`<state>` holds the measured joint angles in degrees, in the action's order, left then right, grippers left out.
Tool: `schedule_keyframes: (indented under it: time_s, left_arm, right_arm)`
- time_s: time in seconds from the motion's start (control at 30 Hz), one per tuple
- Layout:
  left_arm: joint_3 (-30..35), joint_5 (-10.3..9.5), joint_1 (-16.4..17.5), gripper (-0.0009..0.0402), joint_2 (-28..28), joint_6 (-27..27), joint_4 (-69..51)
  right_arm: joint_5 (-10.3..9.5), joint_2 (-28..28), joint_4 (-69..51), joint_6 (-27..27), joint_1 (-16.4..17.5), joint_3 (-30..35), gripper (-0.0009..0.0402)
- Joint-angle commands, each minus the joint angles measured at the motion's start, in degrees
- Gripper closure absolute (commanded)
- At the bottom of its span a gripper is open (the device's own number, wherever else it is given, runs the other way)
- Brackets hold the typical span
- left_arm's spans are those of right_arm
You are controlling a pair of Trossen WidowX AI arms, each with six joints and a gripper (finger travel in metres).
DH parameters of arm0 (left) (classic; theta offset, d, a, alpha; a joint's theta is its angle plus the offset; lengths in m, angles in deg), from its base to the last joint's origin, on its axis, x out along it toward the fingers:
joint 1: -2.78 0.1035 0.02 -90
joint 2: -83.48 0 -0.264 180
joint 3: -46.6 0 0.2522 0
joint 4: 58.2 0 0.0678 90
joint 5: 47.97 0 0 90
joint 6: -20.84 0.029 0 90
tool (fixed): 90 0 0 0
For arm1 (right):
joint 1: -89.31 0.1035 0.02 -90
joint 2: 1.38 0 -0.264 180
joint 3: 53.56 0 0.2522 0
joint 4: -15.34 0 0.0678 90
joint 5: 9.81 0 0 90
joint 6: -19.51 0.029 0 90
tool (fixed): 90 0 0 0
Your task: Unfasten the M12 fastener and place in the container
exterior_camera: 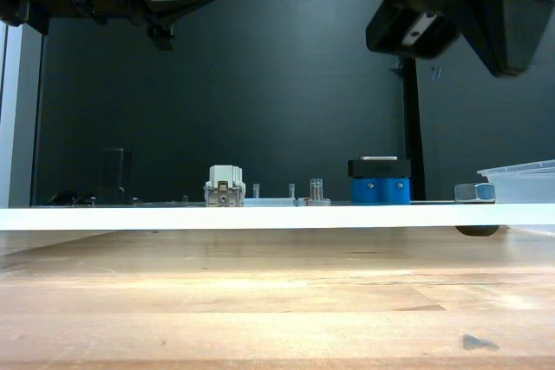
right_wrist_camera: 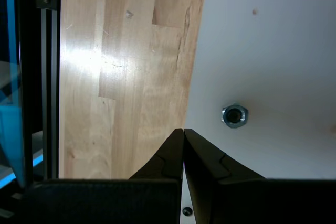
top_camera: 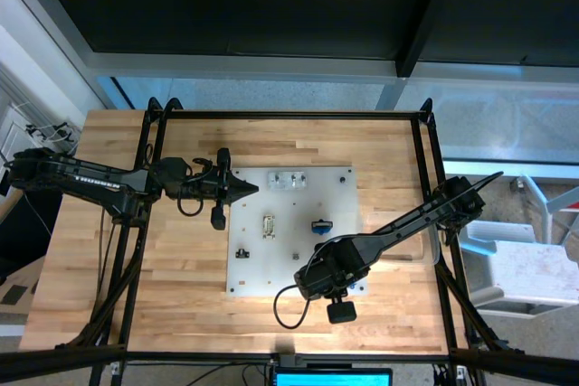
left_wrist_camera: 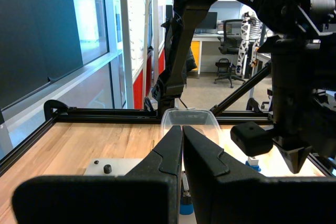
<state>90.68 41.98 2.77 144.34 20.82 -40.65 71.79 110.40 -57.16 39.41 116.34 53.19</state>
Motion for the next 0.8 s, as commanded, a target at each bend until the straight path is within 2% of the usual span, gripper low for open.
schedule_keyframes:
  time_s: [0.03, 0.17, 0.5, 0.77, 0.8]
  left_arm:
    - [0.00, 0.02, 0.02, 0.0393, 0.00, 0.00, 0.02]
    - [0.00, 0.02, 0.00, 0.0393, 0.00, 0.00, 0.02]
    - [0.00, 0.02, 0.00, 0.0393, 0.00, 0.00, 0.02]
    - [0.00, 0.02, 0.02, 0.0393, 0.00, 0.00, 0.02]
    - [0.00, 0.02, 0.00, 0.0393, 0.00, 0.00, 0.02]
  right_arm:
    - [-0.72, 0.17, 3.04, 2.05, -0.28, -2.45, 0.0394]
    - [-0.94, 0.17, 6.95, 3.76, -0.39, -5.66, 0.0393]
    - [-1.25, 0.17, 11.76, 3.91, -0.39, -10.91, 0.0393]
    - [0.09, 0.17, 12.02, 3.89, -0.55, -11.23, 0.0393]
    - [0.98, 0.20, 11.96, 3.96, -0.57, -11.26, 0.0393]
